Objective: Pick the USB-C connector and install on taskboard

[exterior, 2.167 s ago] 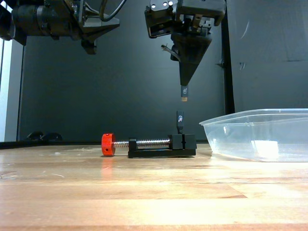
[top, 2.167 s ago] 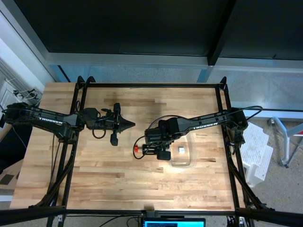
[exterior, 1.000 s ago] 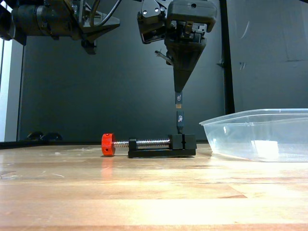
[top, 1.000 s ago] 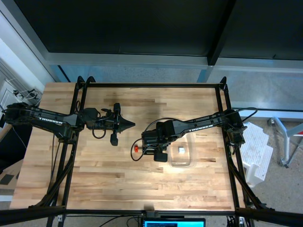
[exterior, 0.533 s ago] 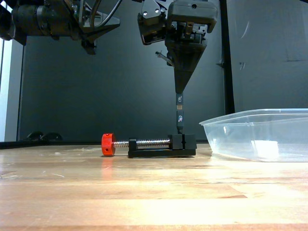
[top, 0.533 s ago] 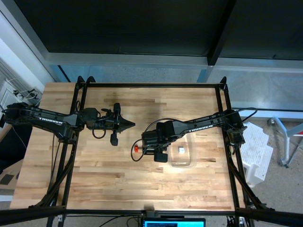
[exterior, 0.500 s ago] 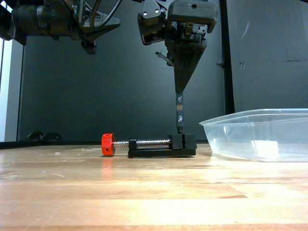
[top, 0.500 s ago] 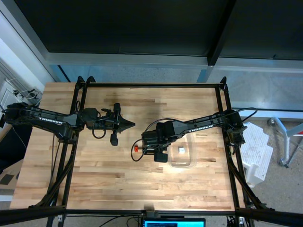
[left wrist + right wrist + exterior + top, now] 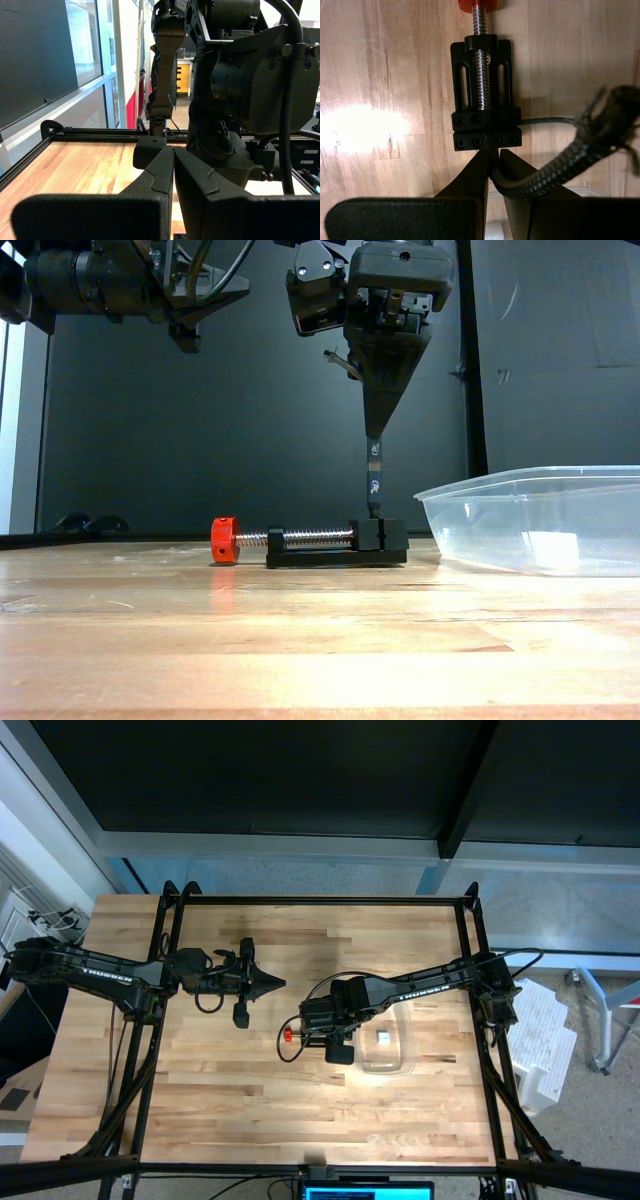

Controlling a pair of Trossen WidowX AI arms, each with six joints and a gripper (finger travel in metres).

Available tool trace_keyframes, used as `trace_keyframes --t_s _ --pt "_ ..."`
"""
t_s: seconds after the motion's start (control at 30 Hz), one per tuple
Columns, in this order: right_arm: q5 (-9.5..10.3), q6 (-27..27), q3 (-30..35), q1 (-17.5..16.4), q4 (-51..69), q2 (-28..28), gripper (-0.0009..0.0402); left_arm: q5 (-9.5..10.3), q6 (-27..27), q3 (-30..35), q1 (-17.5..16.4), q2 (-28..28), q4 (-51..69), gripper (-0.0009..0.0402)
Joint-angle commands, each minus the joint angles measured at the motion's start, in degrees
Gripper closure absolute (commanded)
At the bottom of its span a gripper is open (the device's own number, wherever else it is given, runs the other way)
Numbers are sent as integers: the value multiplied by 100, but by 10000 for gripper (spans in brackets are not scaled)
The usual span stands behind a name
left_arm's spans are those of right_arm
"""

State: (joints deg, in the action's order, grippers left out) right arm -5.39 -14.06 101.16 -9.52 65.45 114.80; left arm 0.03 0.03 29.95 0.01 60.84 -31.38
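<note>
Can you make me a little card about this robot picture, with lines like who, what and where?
Busy arm: right pincer, pointing down over the taskboard
Holding: USB-C connector, upright, pinched at the tip
Connector bottom: seems to touch the upright piece in the taskboard
Left pincer: shut, empty, raised on the left side
Knob: red-orange, at the taskboard's left end in the low view
Nearby: clear plastic tray with a small white square piece inside

The slim USB-C connector (image 9: 374, 452) hangs upright directly over the flat-lying black, red-knobbed taskboard (image 9: 381, 538).
</note>
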Motion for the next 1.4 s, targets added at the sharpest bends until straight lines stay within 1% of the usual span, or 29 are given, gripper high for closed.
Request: trace_keyframes --t_s 0.03,0.7,0.77,1.1,1.4 --pt "-4 0 -11 -2 -2 -2 394 0 0 0 0 2 0 393" --pt "-20 72 -55 2 -55 -2 393 0 0 0 -2 2 0 393" --pt "-63 85 -55 2 -48 -2 393 0 0 0 0 2 0 393" --pt "-63 107 -68 15 -42 -2 393 0 0 0 0 2 0 393" --pt "-59 111 -229 17 -212 -2 393 0 0 0 0 2 0 393"
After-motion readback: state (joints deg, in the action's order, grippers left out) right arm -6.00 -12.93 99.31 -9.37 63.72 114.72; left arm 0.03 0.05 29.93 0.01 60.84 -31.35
